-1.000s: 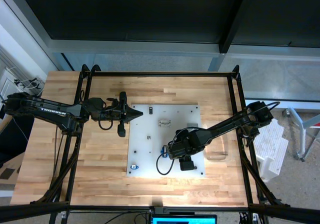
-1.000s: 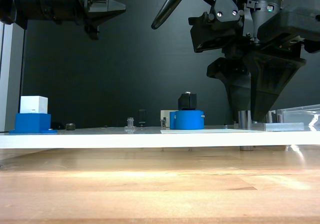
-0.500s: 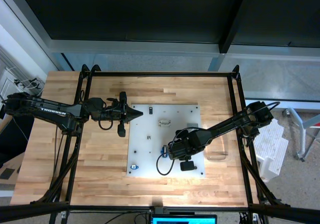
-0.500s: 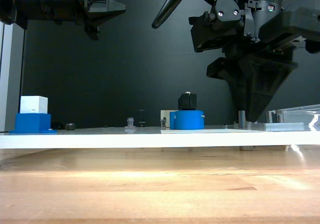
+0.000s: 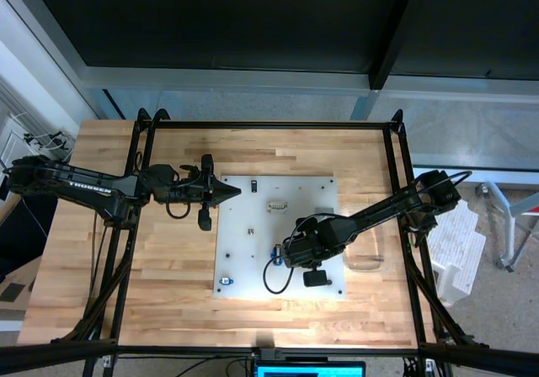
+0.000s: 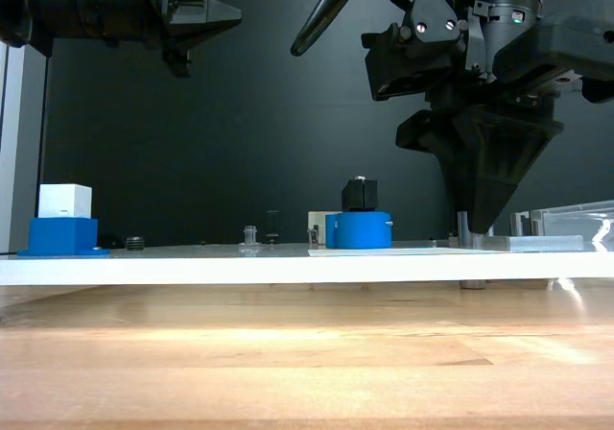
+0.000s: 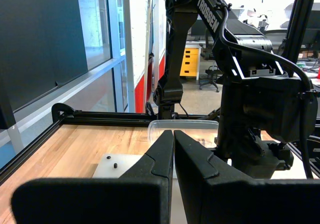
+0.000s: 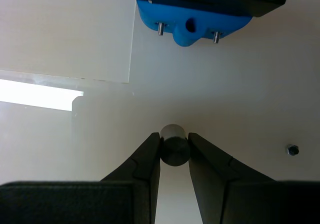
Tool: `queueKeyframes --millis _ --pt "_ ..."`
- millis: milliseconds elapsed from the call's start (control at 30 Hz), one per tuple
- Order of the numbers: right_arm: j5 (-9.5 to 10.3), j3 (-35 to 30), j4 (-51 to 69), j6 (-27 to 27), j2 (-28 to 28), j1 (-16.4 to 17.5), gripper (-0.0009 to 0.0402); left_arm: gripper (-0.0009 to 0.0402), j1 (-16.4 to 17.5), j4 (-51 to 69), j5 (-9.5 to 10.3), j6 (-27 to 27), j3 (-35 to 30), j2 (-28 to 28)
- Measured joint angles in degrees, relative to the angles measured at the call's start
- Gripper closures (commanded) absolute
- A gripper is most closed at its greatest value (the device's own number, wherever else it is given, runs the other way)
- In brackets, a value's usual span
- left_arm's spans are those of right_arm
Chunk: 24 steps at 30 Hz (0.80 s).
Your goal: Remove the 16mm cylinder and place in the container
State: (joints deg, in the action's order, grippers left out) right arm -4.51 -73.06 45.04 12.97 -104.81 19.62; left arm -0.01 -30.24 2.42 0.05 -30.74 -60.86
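The 16mm cylinder (image 8: 174,145), a short silver-grey rod, stands upright in the white board (image 5: 253,263). My right gripper (image 8: 174,151) reaches down onto the board and is shut on it, one finger against each side. From table height only a sliver of the cylinder (image 6: 462,226) shows beside the right gripper (image 6: 477,226). From above, the right gripper (image 5: 292,255) hides it. The container (image 5: 368,252), a clear tub, sits on the table right of the board, also seen as the container (image 7: 182,128). My left gripper (image 5: 232,189) hovers shut over the board's far left edge.
A blue connector (image 8: 192,19) with a black cable stands on the board just beyond the cylinder. A blue block topped by a white cube (image 6: 63,221) sits at the board's near left. A grey metal slab (image 6: 542,243) lies near the right gripper. A black frame rings the table.
The right gripper's fingers have closed in onto the cylinder, so less of it shows from table height. The left arm has not moved.
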Motion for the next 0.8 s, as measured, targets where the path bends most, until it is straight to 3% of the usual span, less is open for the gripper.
queueKeyframes --millis 800 --pt "-0.39 0.0 4.6 0.0 8.4 -0.4 0.0393 0.0393 0.0 0.0 0.0 0.0 0.0 0.0"
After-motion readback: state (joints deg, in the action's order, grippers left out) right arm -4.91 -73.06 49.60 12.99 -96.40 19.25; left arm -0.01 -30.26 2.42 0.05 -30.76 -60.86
